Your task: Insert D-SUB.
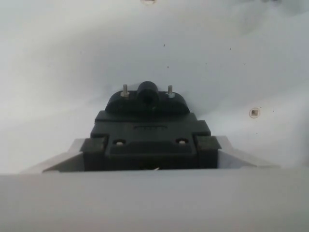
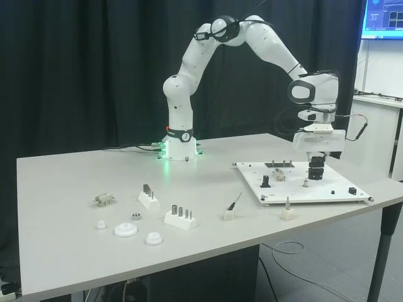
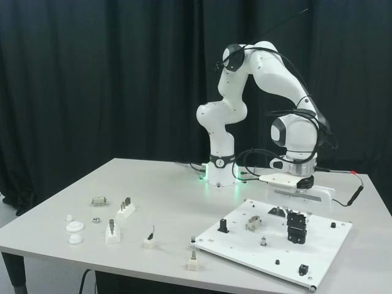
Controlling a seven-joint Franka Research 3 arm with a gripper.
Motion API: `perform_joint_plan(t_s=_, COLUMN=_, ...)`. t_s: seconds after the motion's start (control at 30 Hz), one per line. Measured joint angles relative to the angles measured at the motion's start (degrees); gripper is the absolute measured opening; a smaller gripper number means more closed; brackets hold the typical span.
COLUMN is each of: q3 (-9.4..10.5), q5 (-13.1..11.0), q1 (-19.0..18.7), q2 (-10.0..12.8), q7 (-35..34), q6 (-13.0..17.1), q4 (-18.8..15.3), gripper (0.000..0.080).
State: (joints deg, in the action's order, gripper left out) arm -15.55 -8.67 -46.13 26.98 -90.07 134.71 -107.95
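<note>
Across the grey desk [image 2: 75,189], the left part carries small loose pieces: white round discs [image 2: 126,230], white blocks with upright pins [image 2: 180,217] and a small metal connector [image 2: 102,199]. Behind them the white arm's base [image 2: 179,146] stands bolted down with a green glow at its foot; from there the arm rises, bends over at its highest joint [image 2: 221,27] and slopes down toward the right, its wrist pointing straight down over the white board [image 2: 327,195]. The end effector [image 2: 315,168] hangs just above that board, clamped on the black D-SUB connector [image 1: 149,137], which sits between its fingers [image 1: 94,145]; in the wrist view the plug's two metal screws and round cable boss face the board below. Whether the plug touches the board I cannot tell. A screen [image 2: 382,17] at the far right shows writing too small to read; no label is legible.
</note>
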Motion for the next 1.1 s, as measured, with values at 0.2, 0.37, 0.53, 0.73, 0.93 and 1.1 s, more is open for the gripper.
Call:
perform_joint_plan(t_s=0.2, q3=0.0, q5=0.0, q1=0.0, q2=0.0, q7=-0.1, q6=0.1, q4=0.0, gripper=0.0387)
perform_joint_plan(t_s=0.37, q3=0.0, q5=0.0, q1=-0.1, q2=0.0, q7=-0.9, q6=0.2, q4=0.0, gripper=0.0387)
perform_joint_plan(t_s=0.53, q3=0.0, q5=0.0, q1=-0.1, q2=0.0, q7=-2.5, q6=0.2, q4=-0.1, gripper=0.0387)
perform_joint_plan(t_s=0.73, q3=-0.03, q5=0.0, q1=-0.1, q2=0.0, q7=-3.8, q6=0.3, q4=-0.1, gripper=0.0387)
perform_joint_plan(t_s=0.93, q3=-0.03, q5=0.0, q1=-0.1, q2=0.0, q7=-4.0, q6=0.2, q4=-0.1, gripper=0.0387)
perform_joint_plan(t_s=1.1, q3=-0.03, q5=0.0, q1=-0.1, q2=-0.1, q7=-4.3, q6=0.0, q4=-0.1, gripper=0.0387)
